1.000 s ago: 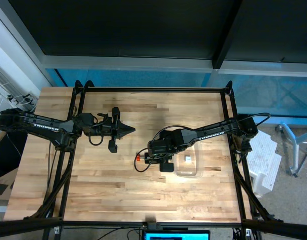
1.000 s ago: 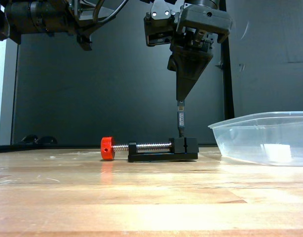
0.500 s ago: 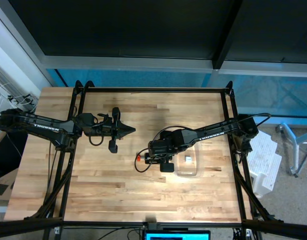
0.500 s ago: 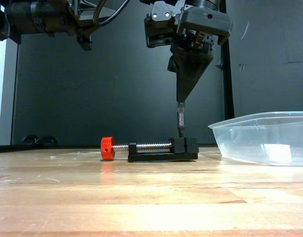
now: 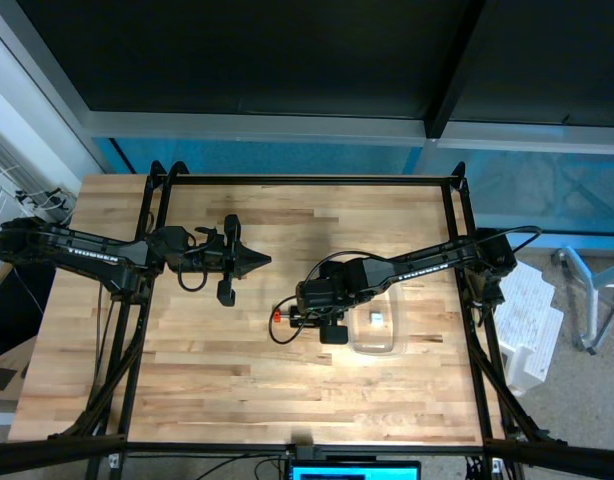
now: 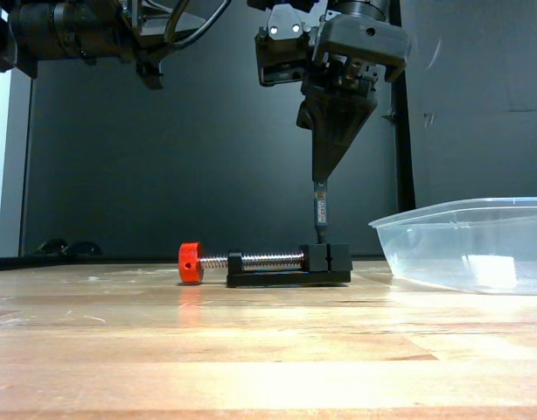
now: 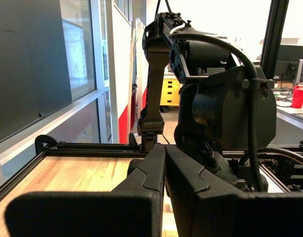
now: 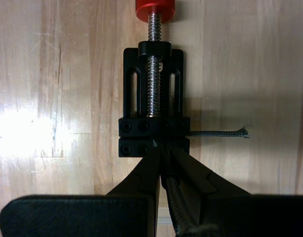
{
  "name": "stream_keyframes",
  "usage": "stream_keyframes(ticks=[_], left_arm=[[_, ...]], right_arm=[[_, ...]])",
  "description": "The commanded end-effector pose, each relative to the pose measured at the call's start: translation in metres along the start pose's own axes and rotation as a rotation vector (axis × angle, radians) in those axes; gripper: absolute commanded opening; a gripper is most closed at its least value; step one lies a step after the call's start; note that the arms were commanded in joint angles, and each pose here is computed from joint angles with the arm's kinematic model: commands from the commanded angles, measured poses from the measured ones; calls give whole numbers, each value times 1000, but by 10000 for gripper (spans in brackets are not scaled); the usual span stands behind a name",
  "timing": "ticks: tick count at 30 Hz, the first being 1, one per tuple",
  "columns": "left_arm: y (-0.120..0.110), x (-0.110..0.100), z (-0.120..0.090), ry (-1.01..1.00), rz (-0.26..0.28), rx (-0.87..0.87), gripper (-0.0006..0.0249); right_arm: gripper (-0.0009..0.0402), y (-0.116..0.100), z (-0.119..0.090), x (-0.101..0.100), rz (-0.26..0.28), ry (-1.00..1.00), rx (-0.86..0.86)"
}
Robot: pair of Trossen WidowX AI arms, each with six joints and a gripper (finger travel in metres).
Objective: Pick the usb-c connector and install on the hub
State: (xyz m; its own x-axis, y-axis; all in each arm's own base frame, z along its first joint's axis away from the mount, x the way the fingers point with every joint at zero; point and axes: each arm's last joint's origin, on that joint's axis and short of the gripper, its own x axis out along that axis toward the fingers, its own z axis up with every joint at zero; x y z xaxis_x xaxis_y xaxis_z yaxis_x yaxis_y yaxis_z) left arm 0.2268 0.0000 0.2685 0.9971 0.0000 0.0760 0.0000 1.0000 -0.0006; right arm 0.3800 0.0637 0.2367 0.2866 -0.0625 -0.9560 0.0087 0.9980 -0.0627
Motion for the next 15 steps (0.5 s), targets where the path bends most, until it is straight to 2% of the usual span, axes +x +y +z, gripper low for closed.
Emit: stream_keyframes(ticks=[1, 15], left_arm=[[0, 0, 0, 0, 0, 0, 0], [0, 0, 0, 0, 1, 0, 0]], right_arm=[[0, -1, 0, 0, -2, -2, -1], [0, -1, -1, 2, -2, 1, -6]])
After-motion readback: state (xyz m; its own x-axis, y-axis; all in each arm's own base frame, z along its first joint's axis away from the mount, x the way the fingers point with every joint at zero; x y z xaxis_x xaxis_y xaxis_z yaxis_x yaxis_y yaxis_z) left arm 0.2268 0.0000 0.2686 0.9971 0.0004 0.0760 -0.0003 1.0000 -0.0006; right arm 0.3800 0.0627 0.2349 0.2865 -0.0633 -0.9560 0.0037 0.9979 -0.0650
